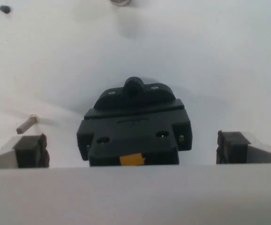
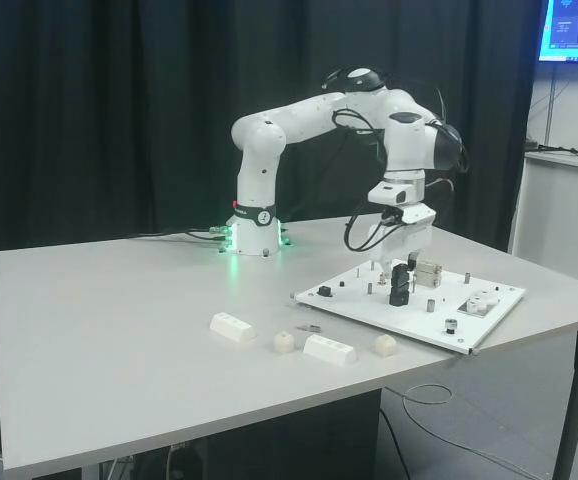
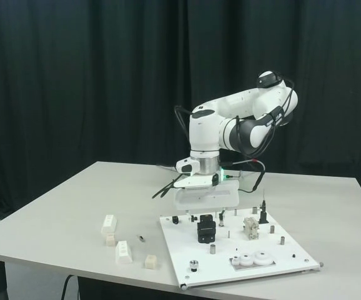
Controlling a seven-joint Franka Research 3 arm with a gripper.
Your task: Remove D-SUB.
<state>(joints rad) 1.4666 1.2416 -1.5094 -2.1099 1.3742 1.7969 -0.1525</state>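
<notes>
The black D-SUB connector [image 1: 134, 129] stands upright on the white board [image 1: 210, 56]. It lies between my two fingers [image 1: 31, 151], which stand wide apart with a gap on each side. My gripper [image 1: 131, 149] is open and touches nothing. In the first room view the gripper [image 2: 401, 262] hangs just above the D-SUB [image 2: 399, 285] near the middle of the board [image 2: 369, 310]. The second room view shows the D-SUB [image 3: 206, 230] under the gripper [image 3: 205, 211], on the board [image 3: 180, 259].
Several small pegs and a metal part [image 3: 251, 227] stand on the board, with white gears [image 3: 250, 259] near its corner. White blocks [image 2: 232, 326] [image 2: 329, 350] and cubes [image 2: 283, 341] lie on the grey table [image 2: 119, 320] beside the board. A small pin [image 1: 27, 123] lies near one finger.
</notes>
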